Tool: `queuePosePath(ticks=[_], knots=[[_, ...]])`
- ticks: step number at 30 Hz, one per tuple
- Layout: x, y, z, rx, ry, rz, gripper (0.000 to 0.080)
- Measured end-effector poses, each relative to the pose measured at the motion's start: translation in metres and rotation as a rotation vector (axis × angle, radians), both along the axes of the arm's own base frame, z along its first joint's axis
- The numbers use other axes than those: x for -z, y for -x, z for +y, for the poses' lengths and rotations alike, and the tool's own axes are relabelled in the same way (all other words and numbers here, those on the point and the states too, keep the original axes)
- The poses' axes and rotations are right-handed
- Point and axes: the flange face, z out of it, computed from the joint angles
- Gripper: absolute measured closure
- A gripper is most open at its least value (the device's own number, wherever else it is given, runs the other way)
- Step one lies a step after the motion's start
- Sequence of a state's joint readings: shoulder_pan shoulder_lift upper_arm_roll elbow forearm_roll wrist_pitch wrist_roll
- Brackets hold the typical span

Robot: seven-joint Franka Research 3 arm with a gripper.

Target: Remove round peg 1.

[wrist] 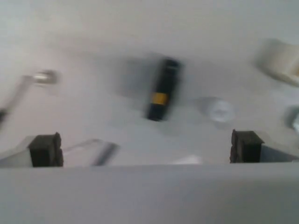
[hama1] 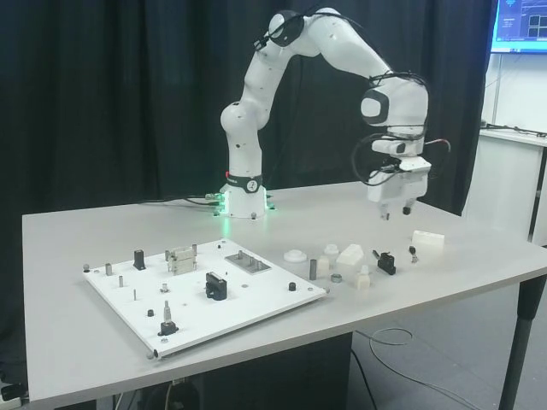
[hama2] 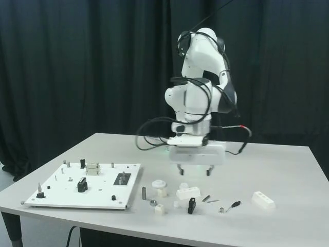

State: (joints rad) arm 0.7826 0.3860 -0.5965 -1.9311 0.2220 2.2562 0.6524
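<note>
A white board (hama1: 214, 295) studded with small parts lies at the lower left of the first room view, while the white arm (hama1: 329, 51) hangs its gripper (hama1: 395, 212) above loose pieces at centre right.

The gripper's two black fingers (wrist: 46, 150) stand wide apart and hold nothing, hovering over the grey table (hama1: 77, 248). In the wrist view a black block (wrist: 163, 95) lies tilted on the table between them, well below. On the board, several thin upright pegs (hama1: 134, 295) stand near the left edge; which is round peg 1 cannot be told. A black clamp (hama1: 215, 286) sits mid-board. Right of the board lie white blocks (hama1: 349, 254), a dark cylinder (hama1: 314, 269) and a white bar (hama1: 428, 239). A green light (hama1: 224, 205) glows at the arm's base.
</note>
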Motion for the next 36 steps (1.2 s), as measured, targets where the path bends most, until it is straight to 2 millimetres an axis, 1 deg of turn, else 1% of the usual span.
queuePosePath(ticks=[7,13,18,26,36], knots=[[-0.01,-0.009,-0.064,-0.009,0.075,0.025,0.0003],[-0.017,-0.013,-0.126,-0.016,0.121,0.047,0.0003],[-0.02,-0.011,-0.179,-0.024,0.136,0.06,0.0003],[-0.023,0.0,-0.264,-0.038,0.145,0.084,0.0003],[-0.026,0.029,-0.372,-0.054,0.154,0.084,0.0003]])
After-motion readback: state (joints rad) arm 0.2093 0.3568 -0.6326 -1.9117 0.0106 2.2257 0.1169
